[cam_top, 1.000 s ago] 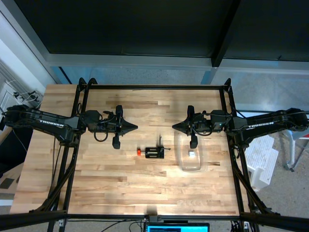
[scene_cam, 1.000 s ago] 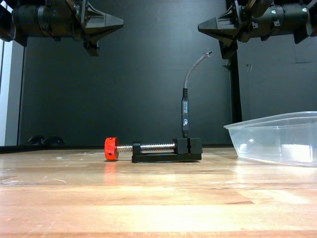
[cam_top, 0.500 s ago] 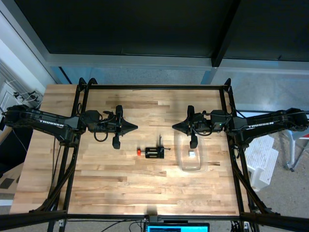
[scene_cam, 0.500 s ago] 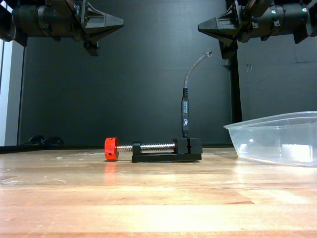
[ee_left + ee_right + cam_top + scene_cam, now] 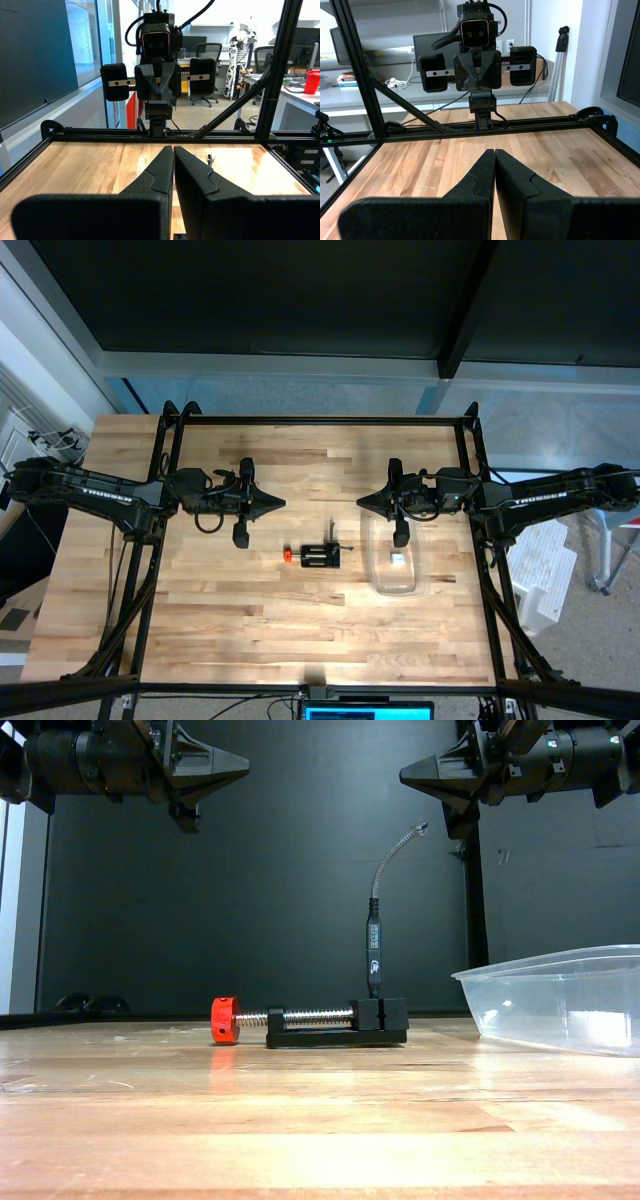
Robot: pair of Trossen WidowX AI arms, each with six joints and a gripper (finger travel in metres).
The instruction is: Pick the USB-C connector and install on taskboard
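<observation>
Fingers [image 5: 159, 172] clenched empty, left gripper [image 5: 279, 504] and right gripper [image 5: 362, 503] hover high (well apart) flanking the taskboard [image 5: 320, 557].

light: bright overhead | glare: table [image 5: 300, 1120] sheen | backdrop: dark | focus: sharp

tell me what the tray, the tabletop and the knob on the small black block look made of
The tray: clear glossy plastic, likely; see-through walls with bright reflections. The table: wood strips, smooth; grain and joints show. The knob: matte red-orange, probably plastic; the screw beside it looks like bright threaded metal. The left gripper and right gripper hang shut above the table.
</observation>
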